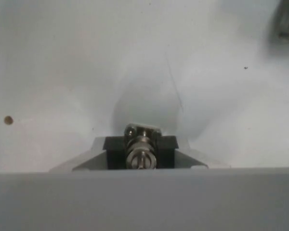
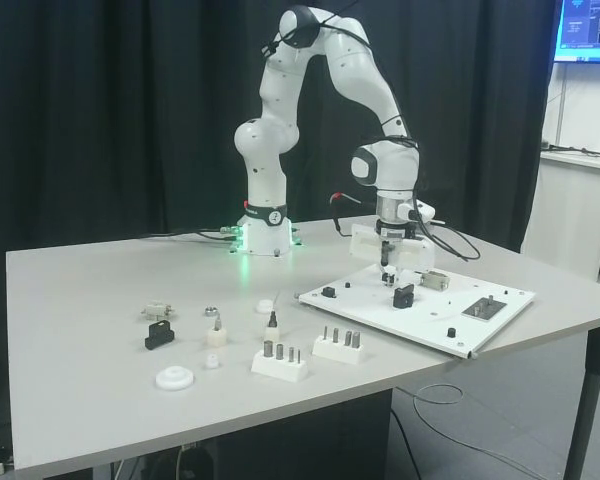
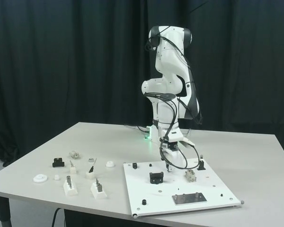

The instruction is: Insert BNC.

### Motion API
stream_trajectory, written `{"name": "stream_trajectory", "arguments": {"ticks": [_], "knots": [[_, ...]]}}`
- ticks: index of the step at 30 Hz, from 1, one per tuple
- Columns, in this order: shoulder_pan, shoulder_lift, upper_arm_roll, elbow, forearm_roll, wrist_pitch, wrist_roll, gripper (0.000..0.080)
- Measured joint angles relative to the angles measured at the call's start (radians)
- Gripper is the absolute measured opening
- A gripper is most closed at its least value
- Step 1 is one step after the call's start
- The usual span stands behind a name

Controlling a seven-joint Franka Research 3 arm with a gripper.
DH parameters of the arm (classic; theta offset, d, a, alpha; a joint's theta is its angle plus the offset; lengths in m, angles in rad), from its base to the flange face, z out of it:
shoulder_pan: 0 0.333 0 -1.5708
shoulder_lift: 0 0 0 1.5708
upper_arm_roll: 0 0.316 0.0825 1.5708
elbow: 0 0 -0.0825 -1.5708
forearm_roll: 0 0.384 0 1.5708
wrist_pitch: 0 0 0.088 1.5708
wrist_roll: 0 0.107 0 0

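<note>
White arm bent over board [image 2: 500, 318]; tool [image 2: 383, 270] clamped on BNC connector [image 1: 140, 153].

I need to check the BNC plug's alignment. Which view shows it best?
The wrist view: the BNC plug sits close between the jaws, end-on. In both room views it is only a small part under the gripper, above the white board.

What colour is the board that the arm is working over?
White. The board shows best in the second room view, lying flat on the grey table.
</note>
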State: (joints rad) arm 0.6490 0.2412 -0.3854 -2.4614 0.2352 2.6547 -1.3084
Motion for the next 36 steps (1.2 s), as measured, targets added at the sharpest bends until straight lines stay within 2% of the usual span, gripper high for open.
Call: {"name": "stream_trajectory", "arguments": {"ticks": [9, 20, 25, 36], "knots": [[0.000, 0.001, 0.000, 0.000, 0.004, 0.002, 0.001, 0.0121], [-0.002, 0.002, 0.000, 0.000, 0.032, 0.002, 0.012, 0.0121], [-0.003, 0.002, 0.000, -0.001, 0.047, 0.002, 0.048, 0.0121], [-0.003, 0.001, 0.000, -0.001, 0.048, 0.002, 0.145, 0.0121]]}}
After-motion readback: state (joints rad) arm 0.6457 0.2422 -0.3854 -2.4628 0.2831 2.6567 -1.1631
